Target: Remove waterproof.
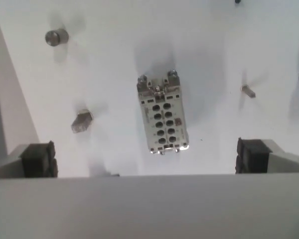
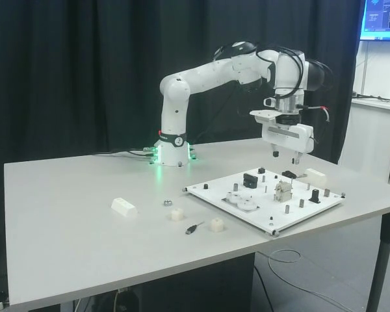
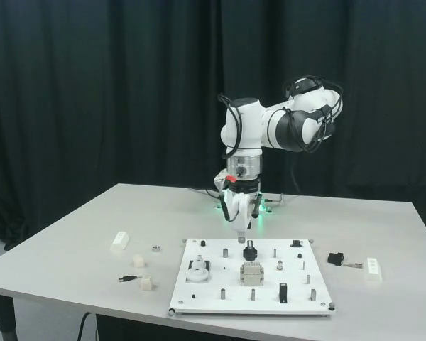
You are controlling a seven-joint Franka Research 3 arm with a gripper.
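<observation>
A grey-white multi-pin connector [image 1: 162,117] stands on the white board [image 1: 104,74], near the board's middle [image 2: 283,191] [image 3: 251,273]. My gripper [image 1: 145,157] hangs in the air well above the board, open, its two black fingertips spread wide with nothing between them. In the first room view the gripper [image 2: 285,156] is above and slightly behind the connector. The second room view shows it [image 3: 240,220] over the board's far edge [image 3: 248,242].
Pegs and small black parts stand on the board, among them a grey cylinder [image 1: 56,37], a small block [image 1: 81,121] and a pin [image 1: 248,91]. Off the board lie a white block [image 2: 123,207], two small cubes [image 2: 177,214], a plug [image 2: 193,228] and another white block [image 2: 315,175].
</observation>
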